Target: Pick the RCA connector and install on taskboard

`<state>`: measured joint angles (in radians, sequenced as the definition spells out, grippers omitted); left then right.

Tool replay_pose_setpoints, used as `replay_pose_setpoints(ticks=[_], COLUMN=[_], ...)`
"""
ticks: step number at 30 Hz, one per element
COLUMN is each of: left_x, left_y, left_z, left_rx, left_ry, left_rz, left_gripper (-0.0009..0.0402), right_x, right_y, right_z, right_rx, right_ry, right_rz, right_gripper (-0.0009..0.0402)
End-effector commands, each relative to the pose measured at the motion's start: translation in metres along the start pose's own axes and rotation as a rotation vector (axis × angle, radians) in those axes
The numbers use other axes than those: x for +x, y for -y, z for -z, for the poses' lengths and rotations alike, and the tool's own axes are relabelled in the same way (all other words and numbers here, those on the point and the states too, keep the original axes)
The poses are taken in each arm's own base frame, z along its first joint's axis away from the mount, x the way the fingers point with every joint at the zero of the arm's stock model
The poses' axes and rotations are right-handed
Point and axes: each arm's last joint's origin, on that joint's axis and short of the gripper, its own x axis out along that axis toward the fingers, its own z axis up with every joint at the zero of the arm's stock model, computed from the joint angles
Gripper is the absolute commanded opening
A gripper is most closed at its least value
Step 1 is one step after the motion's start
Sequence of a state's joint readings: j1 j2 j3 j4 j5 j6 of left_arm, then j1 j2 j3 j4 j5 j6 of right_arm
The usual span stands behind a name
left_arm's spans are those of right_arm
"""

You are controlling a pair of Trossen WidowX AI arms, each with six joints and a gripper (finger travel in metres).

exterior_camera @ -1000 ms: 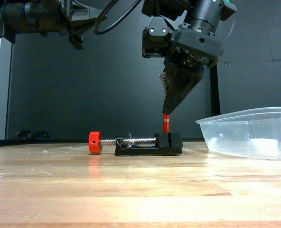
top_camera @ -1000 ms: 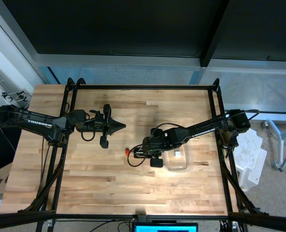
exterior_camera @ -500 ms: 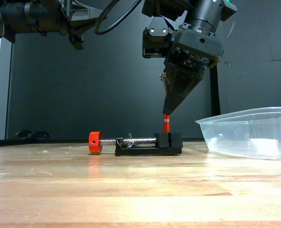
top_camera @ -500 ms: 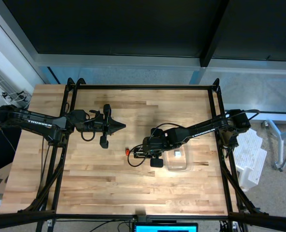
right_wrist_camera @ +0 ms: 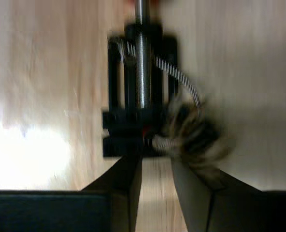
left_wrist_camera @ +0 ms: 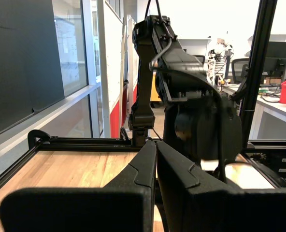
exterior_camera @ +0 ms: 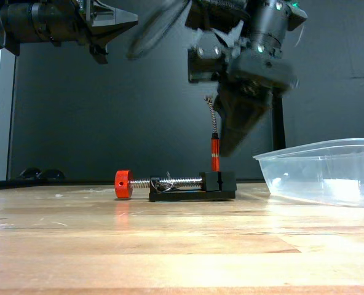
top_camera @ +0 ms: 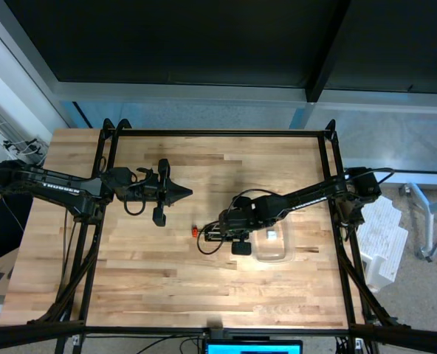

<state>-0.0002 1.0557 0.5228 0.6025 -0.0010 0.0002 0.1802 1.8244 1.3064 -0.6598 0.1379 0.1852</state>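
Black taskboard (top_camera: 210,233) lies mid-bench (top_camera: 167,287) in the high view, with the right gripper (top_camera: 221,231) over its end and a clear tray (top_camera: 274,255) just beside. The left gripper (top_camera: 185,193) hangs well apart.

Low view: the RCA connector (exterior_camera: 214,153) stands upright on the taskboard, at the end away from the red knob (exterior_camera: 123,184) — the right gripper, blurred, is just beside it.

Left wrist view: left jaws together.

Right wrist view: right jaws apart, nothing between them — the taskboard lies below.
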Motion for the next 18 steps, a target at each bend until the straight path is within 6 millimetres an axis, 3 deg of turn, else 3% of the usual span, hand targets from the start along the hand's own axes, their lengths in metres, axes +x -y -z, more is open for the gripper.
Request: replay_pose_setpoints(ticks=[1,10,18], left_x=[0.0,0.0,0.0], left_y=[0.0,0.0,0.0], left_z=[0.0,0.0,0.0], left_rx=[0.0,0.0,0.0], left_ry=[0.0,0.0,0.0], left_rz=[0.0,0.0,0.0], left_gripper=[0.0,0.0,0.0], right_x=[-0.009,-0.03,-0.064], right_y=[0.0,0.003,0.009], right_z=[-0.003,-0.003,0.001], right_rx=[0.005,0.007,-0.03], right_ry=[0.035,0.075,0.138], right_rz=[-0.006,-0.013,-0.024], right_gripper=[0.0116,0.0167,0.0177])
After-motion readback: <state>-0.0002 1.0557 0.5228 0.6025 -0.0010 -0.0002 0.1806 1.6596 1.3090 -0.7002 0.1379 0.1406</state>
